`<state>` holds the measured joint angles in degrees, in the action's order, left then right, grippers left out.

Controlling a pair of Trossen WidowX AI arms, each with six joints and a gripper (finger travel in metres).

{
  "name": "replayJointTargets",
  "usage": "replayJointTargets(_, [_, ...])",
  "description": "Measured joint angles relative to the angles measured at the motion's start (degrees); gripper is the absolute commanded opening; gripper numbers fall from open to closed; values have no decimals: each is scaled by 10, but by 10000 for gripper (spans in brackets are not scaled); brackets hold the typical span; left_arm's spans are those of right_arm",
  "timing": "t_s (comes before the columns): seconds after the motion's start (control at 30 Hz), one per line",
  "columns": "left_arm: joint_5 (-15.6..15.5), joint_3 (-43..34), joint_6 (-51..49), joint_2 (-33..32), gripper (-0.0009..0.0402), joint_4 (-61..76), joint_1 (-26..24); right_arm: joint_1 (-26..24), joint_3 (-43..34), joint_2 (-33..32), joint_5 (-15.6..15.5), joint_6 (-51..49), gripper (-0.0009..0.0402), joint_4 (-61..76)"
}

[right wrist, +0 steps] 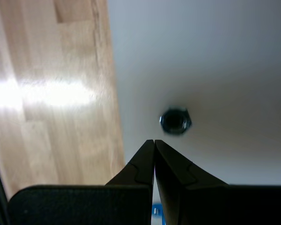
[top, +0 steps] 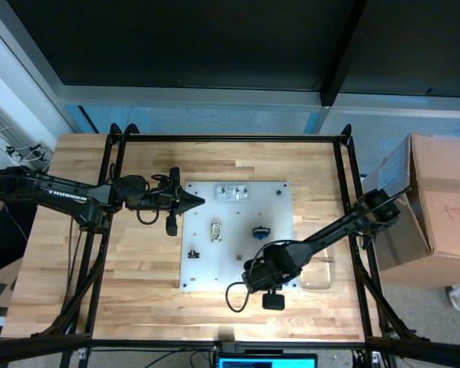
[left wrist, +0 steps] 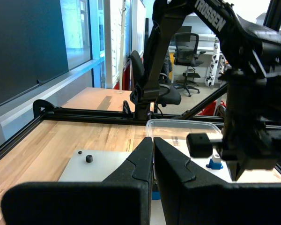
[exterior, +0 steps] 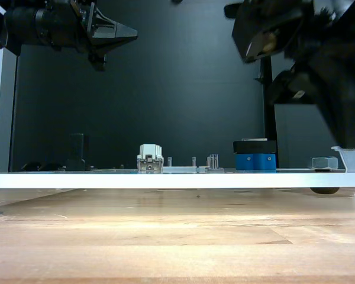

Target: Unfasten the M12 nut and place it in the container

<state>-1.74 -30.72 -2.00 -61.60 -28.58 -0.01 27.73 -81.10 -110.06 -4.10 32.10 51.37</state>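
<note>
Nut (right wrist: 175, 121): by the board's (top: 230, 268) near right edge, seemingly on its stud; sits low, no ribs showing; neither pincer holds it.
Right pincer (right wrist: 154, 141): above the board, tips just short of the nut; fingers together, gripping nothing.
Left pincer (top: 199, 201): high over the board's left edge; fingers together, empty.
Container (top: 326, 285): just off the board's right edge; no nut seen inside.
Done: nothing yet, judging by the nut's seat.
To do: grip, unscrew, lift, carry to container.
</note>
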Motion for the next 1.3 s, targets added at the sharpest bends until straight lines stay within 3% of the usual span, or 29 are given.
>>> replayJointTargets(0.27, [0,0,0,0,0,0,0,3,0,-10,1,2,0,-20])
replayJointTargets(0.43, [0,0,0,0,0,0,0,3,0,-10,30,0,0,-10])
replayJointTargets(0.97, [0,0,0,0,0,0,0,-2,1,-10,37,-14,0,9])
replayJointTargets(1.0, [0,0,0,0,0,0,0,-2,1,-10,58,-18,0,16])
replayJointTargets(1.07, [0,0,0,0,0,0,0,-1,1,-4,156,5,0,42])
replayJointTargets(1.13, [0,0,0,0,0,0,0,-3,1,6,205,17,0,67])
replayJointTargets(1.2, [0,0,0,0,0,0,0,-4,1,14,212,18,0,77])
replayJointTargets(1.3, [0,0,0,0,0,0,0,-1,1,16,195,19,0,82])
